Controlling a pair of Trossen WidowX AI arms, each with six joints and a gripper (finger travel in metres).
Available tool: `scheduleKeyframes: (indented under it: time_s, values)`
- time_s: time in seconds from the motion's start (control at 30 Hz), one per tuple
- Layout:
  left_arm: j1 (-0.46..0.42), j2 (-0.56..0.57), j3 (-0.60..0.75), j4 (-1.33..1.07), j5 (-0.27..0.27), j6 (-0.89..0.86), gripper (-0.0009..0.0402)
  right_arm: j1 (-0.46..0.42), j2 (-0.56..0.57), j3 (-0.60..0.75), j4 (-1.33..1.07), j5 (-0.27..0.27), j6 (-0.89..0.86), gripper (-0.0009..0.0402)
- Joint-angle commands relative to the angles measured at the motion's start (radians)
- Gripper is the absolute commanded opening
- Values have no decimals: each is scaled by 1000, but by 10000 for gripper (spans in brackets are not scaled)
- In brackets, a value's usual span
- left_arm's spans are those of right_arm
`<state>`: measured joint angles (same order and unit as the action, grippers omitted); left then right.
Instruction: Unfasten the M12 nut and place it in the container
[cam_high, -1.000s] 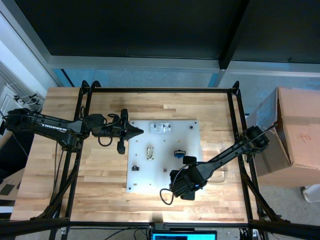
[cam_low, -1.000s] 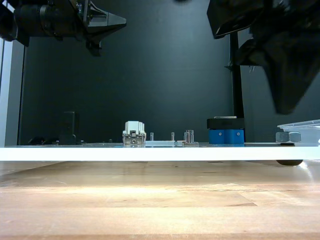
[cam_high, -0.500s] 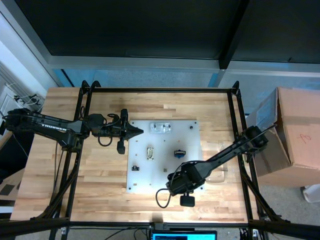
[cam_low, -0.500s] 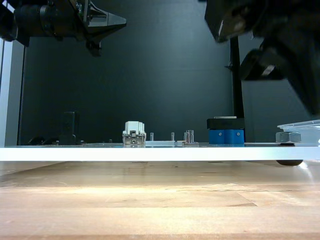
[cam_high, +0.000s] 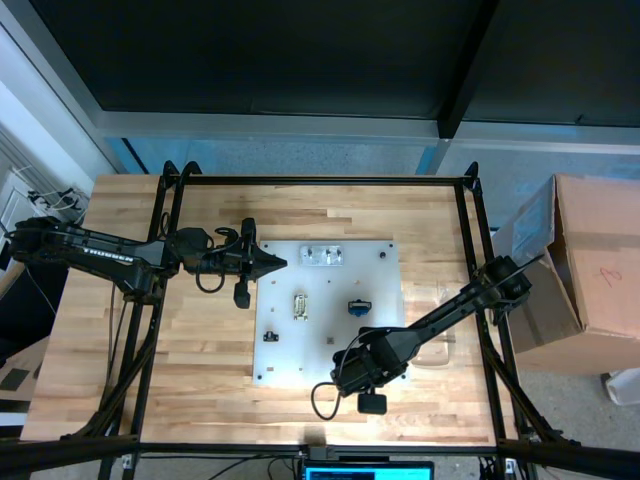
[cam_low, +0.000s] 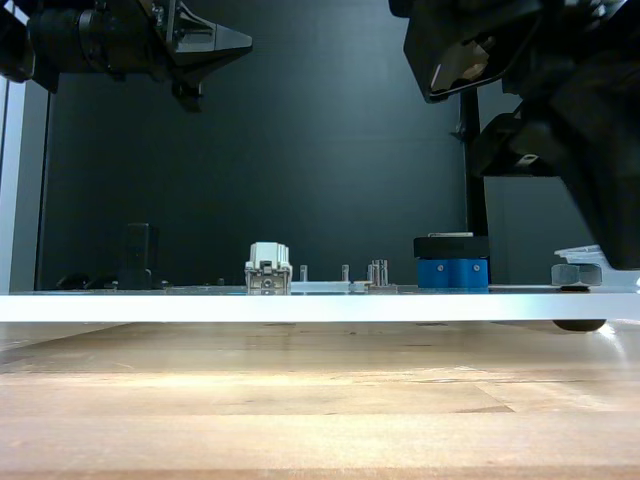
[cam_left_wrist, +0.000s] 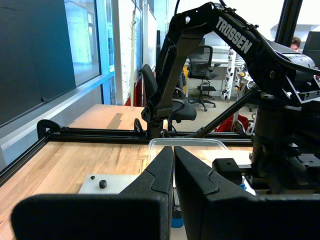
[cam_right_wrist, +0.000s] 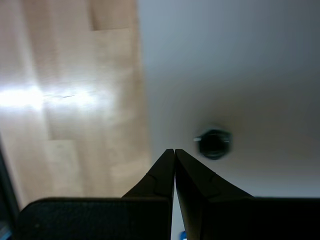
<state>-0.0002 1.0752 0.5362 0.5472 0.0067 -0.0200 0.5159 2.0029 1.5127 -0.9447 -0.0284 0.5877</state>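
Right gripper (cam_right_wrist: 174, 151) has swung nearer and leftward along the board's near edge over the last second; the M12 nut (cam_right_wrist: 214, 143) has not moved.

Table (cam_high: 200, 400) carries the white board (cam_high: 300, 350). Left gripper (cam_high: 280, 263) hangs high above the board's far left edge, fingers pressed together, empty. The right gripper's fingers likewise meet with nothing between them. Clear container (cam_left_wrist: 200, 141) lies off the board's right side. The nut sits on its stud near the board's near right edge, just beside the right fingertips, untouched.

Recommendation: spread the fingers, centre them across opposite flats, descend squarely, clamp, then turn anticlockwise until the nut is free before lifting.
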Motion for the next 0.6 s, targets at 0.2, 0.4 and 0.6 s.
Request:
scheduleKeyframes:
  time_s: [0.2,0.4,0.6]
  values:
    - [0,0,0,0,0,0,0,-1,0,0,-5,6,2,0]
    - [0,0,0,0,0,0,0,-1,-2,3,-53,102,20,0]
    - [0,0,0,1,0,0,0,-1,-18,42,-215,271,86,0]
